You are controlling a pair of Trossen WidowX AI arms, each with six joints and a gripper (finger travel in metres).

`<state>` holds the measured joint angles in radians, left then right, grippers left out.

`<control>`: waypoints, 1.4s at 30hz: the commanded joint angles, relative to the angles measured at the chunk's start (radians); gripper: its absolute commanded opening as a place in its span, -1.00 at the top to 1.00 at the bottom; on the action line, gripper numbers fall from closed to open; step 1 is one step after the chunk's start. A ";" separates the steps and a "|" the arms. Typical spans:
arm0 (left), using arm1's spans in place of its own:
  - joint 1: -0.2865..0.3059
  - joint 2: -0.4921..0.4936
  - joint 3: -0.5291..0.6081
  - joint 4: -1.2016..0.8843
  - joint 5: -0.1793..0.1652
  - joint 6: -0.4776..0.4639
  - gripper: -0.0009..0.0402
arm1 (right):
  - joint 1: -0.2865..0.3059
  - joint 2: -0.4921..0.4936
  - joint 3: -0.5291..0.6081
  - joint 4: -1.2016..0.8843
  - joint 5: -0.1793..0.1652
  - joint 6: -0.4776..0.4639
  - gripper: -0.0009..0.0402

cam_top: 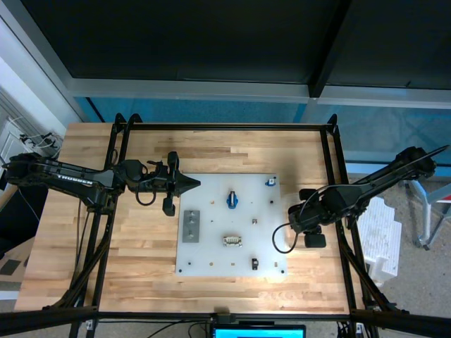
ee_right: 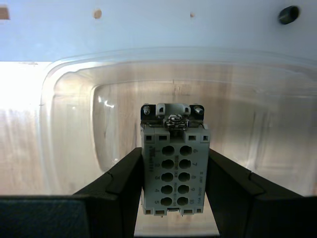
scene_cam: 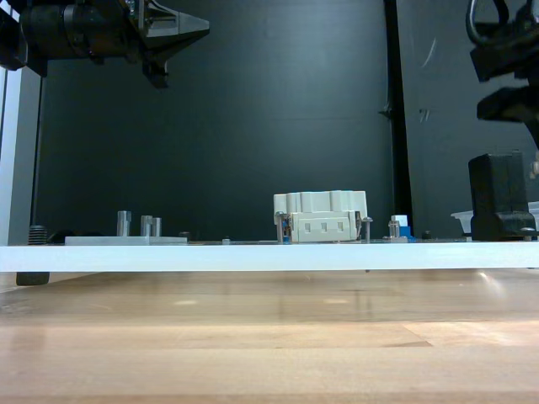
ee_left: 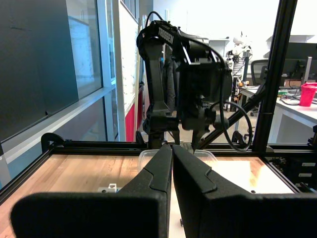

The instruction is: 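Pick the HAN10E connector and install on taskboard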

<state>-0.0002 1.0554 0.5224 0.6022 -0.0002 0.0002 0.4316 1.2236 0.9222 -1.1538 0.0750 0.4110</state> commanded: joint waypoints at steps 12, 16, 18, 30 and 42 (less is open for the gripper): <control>0.000 0.000 0.000 0.000 0.000 0.000 0.95 | 0.000 0.017 0.039 0.005 -0.033 0.008 0.86; 0.000 0.000 0.000 0.000 0.000 0.000 0.95 | 0.000 0.082 0.093 0.003 -0.032 0.021 0.86; 0.000 0.000 0.000 0.000 0.000 0.000 0.95 | 0.000 0.124 0.134 0.004 -0.030 0.031 0.86; 0.000 0.000 0.000 0.000 0.000 0.000 0.95 | -0.011 0.356 0.369 -0.009 -0.014 0.052 0.86; 0.000 0.000 0.000 0.000 0.000 0.000 0.95 | -0.076 0.586 0.615 -0.013 -0.014 0.024 0.86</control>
<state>-0.0002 1.0557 0.5228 0.6022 -0.0002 0.0002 0.3607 1.7870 1.5143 -1.1648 0.0601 0.4370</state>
